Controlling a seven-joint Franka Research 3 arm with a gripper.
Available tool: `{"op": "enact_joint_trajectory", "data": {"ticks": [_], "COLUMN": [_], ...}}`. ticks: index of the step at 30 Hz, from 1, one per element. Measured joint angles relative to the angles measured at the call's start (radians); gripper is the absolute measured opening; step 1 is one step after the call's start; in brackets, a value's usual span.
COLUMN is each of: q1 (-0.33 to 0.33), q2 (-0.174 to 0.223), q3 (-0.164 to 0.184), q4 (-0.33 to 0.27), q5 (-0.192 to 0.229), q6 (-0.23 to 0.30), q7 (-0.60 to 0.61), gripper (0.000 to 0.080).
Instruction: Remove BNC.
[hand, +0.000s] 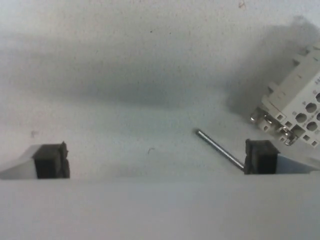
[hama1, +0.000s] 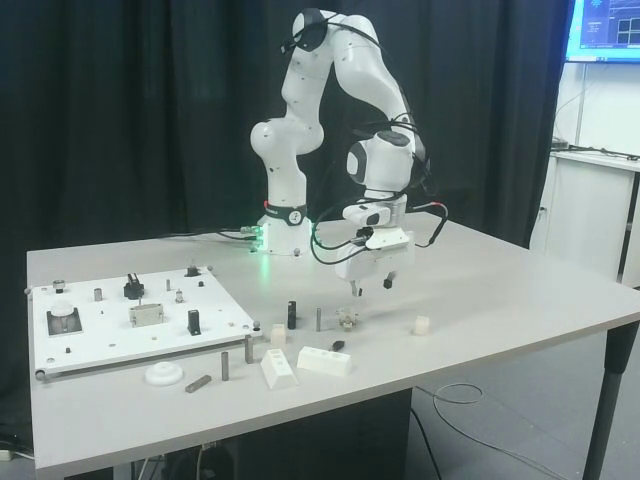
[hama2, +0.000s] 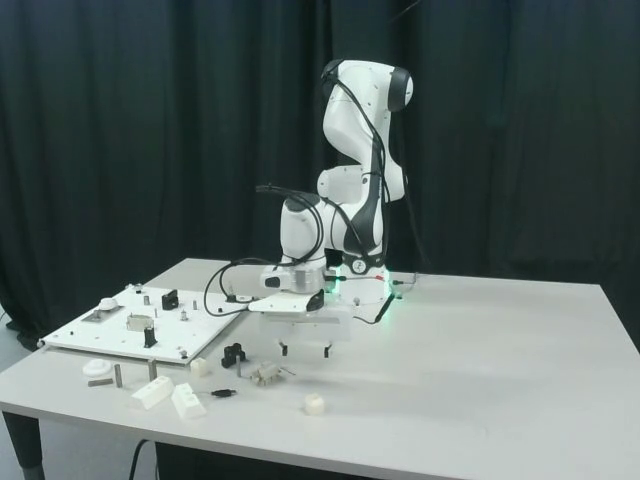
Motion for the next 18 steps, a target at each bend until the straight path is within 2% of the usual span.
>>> {"op": "enact_joint_trajectory", "data": {"ticks": [1, 2, 18], "q1": [0.0, 0.0, -0.002], "q2": [0.0, 0.0, 0.002], "q3": [0.0, 0.0, 0.001], "q4": [0.0, 0.0, 0.004], "q5": [0.0, 0.0, 0.0], "q6": [0.0, 0.0, 0.0], "q7": [0.0, 0.0, 0.0], "gripper": [0.0558, 0.0785, 0.0799]}}
